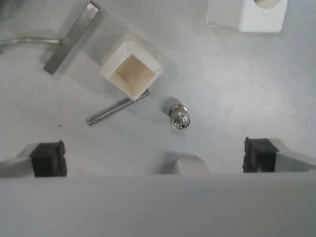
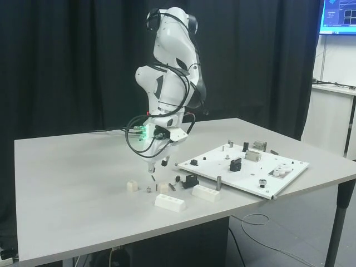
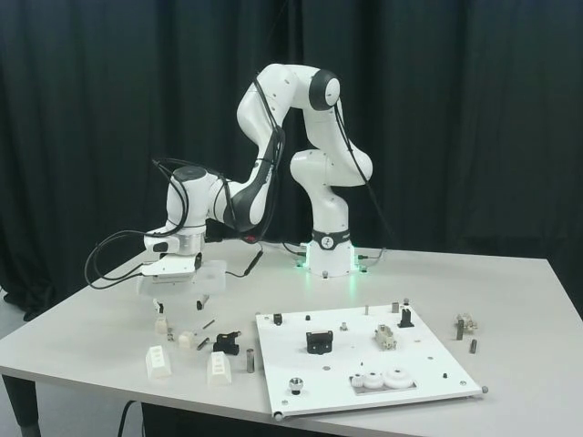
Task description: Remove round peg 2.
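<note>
Black pads [image 1: 48, 159] of the tool [image 1: 153, 158] stand far from each other in the wrist view, so the tool is released and holds nothing. It hangs above the grey bench [image 2: 72, 167], beside the white board [image 3: 364, 364] and not over it.

Under the tool, the round peg [image 1: 118, 113] lies flat on the bench, outside the board. It is a thin metal rod, and one end of it is just beside a corner of a white hollow block [image 1: 132, 66], touching it or almost. A small round metal part [image 1: 179, 117] stands near the other side of this corner, apart from the peg. A flat grey bar [image 1: 73, 37] lies farther away, behind the hollow block. A white block with a round hole [image 1: 249, 15] is well apart from the peg. From the room views I cannot tell the peg surely among the small parts.
</note>
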Available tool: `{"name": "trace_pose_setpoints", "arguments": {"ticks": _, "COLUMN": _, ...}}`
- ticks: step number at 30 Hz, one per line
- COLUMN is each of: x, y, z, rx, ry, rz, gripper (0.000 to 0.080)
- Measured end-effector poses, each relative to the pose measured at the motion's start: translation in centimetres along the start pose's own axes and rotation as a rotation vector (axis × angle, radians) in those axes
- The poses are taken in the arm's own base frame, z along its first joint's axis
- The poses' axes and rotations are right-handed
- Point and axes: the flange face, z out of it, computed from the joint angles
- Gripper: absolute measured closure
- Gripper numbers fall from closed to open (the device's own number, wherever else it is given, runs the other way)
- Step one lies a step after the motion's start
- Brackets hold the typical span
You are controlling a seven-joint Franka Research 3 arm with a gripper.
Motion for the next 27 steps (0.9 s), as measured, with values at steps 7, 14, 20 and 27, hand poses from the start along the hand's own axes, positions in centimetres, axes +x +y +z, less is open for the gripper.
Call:
{"name": "trace_pose_setpoints", "arguments": {"ticks": 7, "x": 0.22, "y": -0.04, "z": -0.32, "rx": 0.002, "ry": -0.006, "rz": 0.001, "gripper": 0.0003}}
{"name": "trace_pose_setpoints", "arguments": {"ticks": 14, "x": 0.37, "y": -0.03, "z": -0.54, "rx": 0.012, "ry": -0.006, "rz": 0.012, "gripper": 0.0003}}
{"name": "trace_pose_setpoints", "arguments": {"ticks": 20, "x": 0.48, "y": -0.04, "z": -0.67, "rx": 0.016, "ry": -0.003, "rz": 0.017, "gripper": 0.0003}}
{"name": "trace_pose_setpoints", "arguments": {"ticks": 27, "x": 0.65, "y": -0.14, "z": -0.91, "rx": 0.021, "ry": -0.004, "rz": 0.021, "gripper": 0.0003}}
